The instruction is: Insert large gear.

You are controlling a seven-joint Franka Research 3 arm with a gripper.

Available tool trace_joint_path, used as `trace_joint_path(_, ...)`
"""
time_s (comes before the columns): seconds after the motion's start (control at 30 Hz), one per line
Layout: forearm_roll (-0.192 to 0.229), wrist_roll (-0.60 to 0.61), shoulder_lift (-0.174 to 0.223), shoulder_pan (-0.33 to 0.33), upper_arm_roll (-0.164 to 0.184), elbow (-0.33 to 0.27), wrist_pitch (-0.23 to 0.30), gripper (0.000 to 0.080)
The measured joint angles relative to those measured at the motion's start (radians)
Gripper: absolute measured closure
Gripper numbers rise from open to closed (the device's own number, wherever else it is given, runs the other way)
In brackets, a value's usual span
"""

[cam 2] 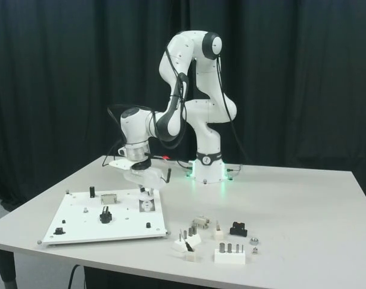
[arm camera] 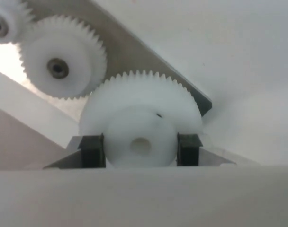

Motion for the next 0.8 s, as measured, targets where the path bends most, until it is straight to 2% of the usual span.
trace_joint_path(0.13,0.0,-0.041,0.0,0.0,-0.001,0.0,-0.001,0.0475)
trace_joint_path(0.8,0.017,-0.024,0.014,-0.001,-0.004,0.021,-0.032,0.0475)
